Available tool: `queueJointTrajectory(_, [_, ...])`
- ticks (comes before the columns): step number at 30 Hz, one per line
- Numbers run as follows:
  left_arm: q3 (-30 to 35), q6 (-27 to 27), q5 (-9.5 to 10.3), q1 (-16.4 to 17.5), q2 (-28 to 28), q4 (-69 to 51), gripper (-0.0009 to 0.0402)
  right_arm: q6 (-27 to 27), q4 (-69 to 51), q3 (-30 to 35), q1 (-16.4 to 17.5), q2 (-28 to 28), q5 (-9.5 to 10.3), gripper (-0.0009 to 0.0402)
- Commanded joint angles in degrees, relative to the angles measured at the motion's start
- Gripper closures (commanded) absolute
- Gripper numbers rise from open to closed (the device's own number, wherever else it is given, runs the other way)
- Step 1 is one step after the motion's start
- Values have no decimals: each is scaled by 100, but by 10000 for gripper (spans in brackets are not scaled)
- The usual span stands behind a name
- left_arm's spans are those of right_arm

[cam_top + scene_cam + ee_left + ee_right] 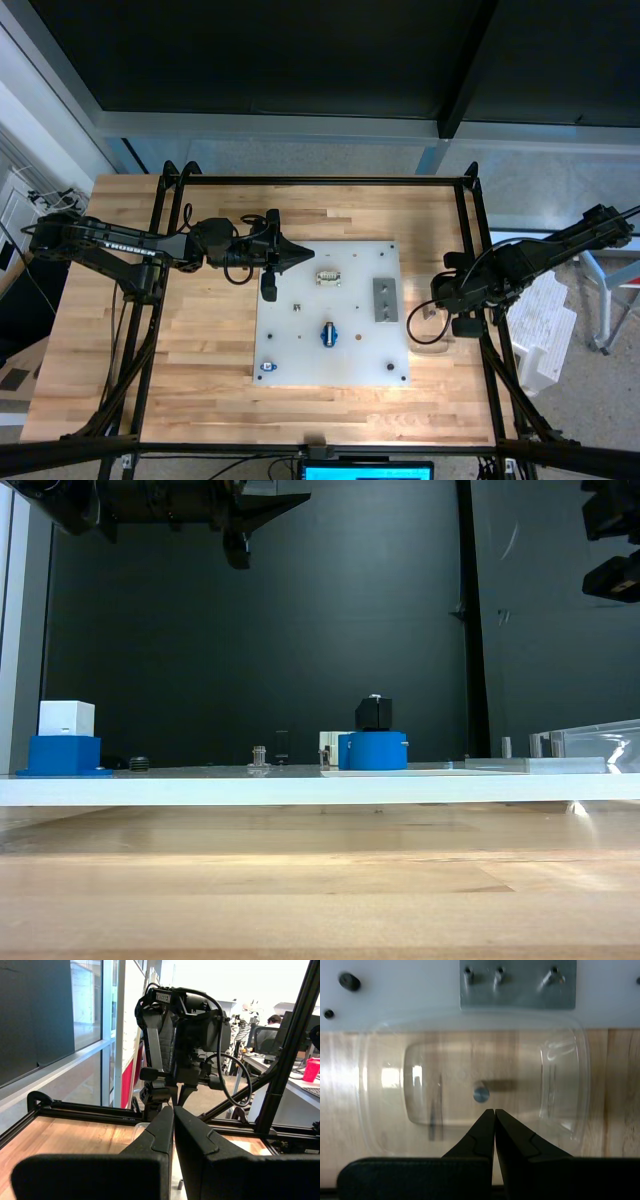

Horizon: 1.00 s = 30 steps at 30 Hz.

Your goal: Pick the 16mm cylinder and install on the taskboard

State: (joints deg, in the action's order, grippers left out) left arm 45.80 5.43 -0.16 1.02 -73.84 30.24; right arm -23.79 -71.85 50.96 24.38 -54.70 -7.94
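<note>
The 16mm cylinder point(481, 1094), a tiny silver-grey stub, stands on end inside a clear plastic tray point(560, 1067) just off the taskboard's right edge. My right gripper point(494, 1112) hovers over that tray, shut and holding nothing, its tips just short of the cylinder. In the high view the right gripper point(450, 302) sits beside the white taskboard point(300, 340). My left gripper point(303, 253) is shut and empty, held level high above the board's far-left corner, pointing right; its fingers point(160, 1130) are pressed together.
On the taskboard are a grey metal block point(385, 298) with pins, a blue connector point(328, 335), a white fitting point(327, 276) and a blue-and-white piece point(264, 368). A black frame point(470, 215) borders the wooden table.
</note>
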Motion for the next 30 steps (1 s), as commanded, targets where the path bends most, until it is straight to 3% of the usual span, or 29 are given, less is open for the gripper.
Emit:
queueJointTrajectory(1, [0,0,0,0,-2,2,393,9,-175,-44,0,22,-2,393])
queueJointTrajectory(8, [0,0,0,0,-2,0,393,-157,-219,-184,-2,22,-2,387])
queueJointTrajectory(21, [0,0,0,2,-2,0,393,-476,-70,-313,-2,-92,-4,237])
queueJointTrajectory(30, [0,0,0,0,-2,2,393,-439,107,-315,-2,-378,-7,210])
